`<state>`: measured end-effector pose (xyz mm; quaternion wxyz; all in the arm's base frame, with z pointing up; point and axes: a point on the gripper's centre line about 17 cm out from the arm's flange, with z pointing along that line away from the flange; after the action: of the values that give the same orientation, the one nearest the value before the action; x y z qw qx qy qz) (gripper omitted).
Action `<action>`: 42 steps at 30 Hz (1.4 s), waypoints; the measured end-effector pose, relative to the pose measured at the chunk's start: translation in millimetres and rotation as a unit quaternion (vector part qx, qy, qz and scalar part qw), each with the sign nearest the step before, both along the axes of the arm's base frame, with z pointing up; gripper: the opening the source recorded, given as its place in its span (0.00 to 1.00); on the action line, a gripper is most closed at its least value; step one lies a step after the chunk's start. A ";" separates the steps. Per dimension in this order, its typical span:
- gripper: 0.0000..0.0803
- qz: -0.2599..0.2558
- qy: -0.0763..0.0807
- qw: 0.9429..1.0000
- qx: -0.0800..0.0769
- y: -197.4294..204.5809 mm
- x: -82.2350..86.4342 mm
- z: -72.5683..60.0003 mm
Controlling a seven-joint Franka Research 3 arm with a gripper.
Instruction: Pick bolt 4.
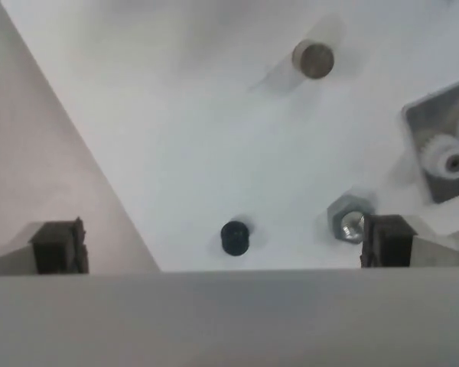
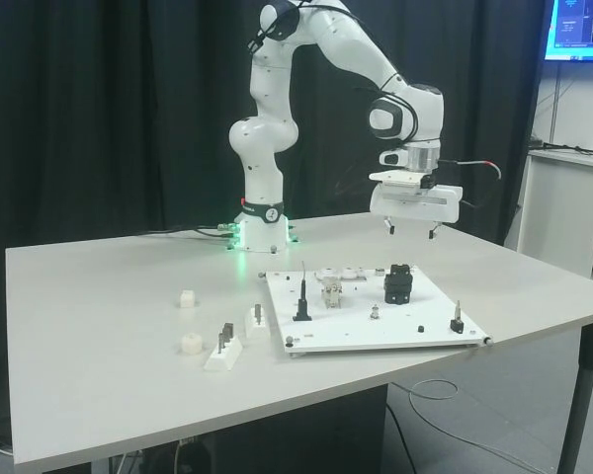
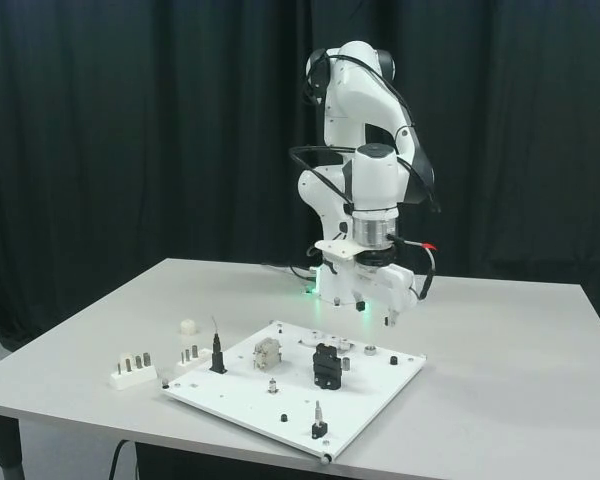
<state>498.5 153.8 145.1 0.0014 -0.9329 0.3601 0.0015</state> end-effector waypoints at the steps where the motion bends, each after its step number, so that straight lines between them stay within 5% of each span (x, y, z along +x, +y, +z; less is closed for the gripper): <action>1: 1.00 0.004 0.000 1.000 -0.001 -1.3 0.3 0.4; 13: 1.00 0.108 0.007 0.994 -0.009 -8.6 -4.2 6.0; 20: 1.00 0.196 0.020 0.980 -0.017 -12.0 -13.0 11.6; 25: 1.00 0.265 0.022 0.964 -0.022 -9.0 -17.1 16.3; 33: 1.00 0.398 0.024 0.917 -0.021 6.4 -26.6 17.9; 42: 1.00 0.467 0.026 0.884 -0.019 23.0 -43.0 5.3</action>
<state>455.4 176.8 150.4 -0.0265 -0.9926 -0.1172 0.0192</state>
